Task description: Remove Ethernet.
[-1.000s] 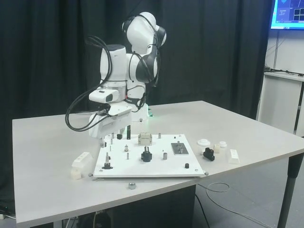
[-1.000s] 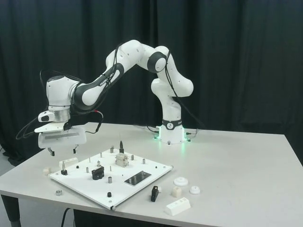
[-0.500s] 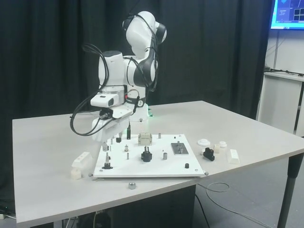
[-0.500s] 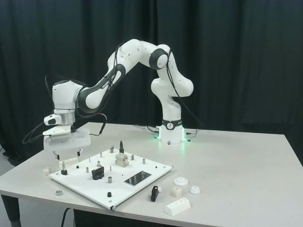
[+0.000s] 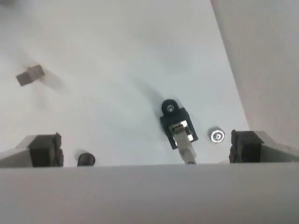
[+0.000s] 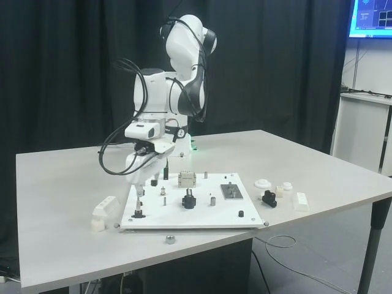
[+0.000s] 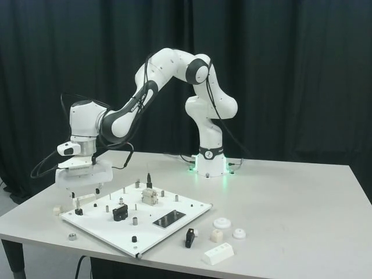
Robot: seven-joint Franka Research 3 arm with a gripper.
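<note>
The Ethernet plug [image 5: 182, 137] stands in a black socket [image 5: 174, 122] near the edge of the white board [image 5: 117, 70]. In the wrist view it lies between my two fingertips, closer to one than the other. My gripper [image 5: 145, 148] is open wide and holds nothing. From the room cameras the gripper [image 6: 142, 182] [image 7: 84, 189] hangs just above the board's [image 6: 184, 219] [image 7: 160, 229] corner, over the plug and socket [image 6: 138, 212] [image 7: 78, 209].
On the board stand several pegs, a grey connector block [image 6: 187, 179] and a black part [image 6: 188, 201]. A white block [image 6: 105, 211] lies beside the board, a nut [image 6: 169, 239] in front. Loose white and black pieces [image 6: 269, 197] [image 7: 218, 253] lie on the table [image 6: 306, 165].
The arm has swung in over the board's corner and come lower, now sitting above the plug. The fingers stay open.
</note>
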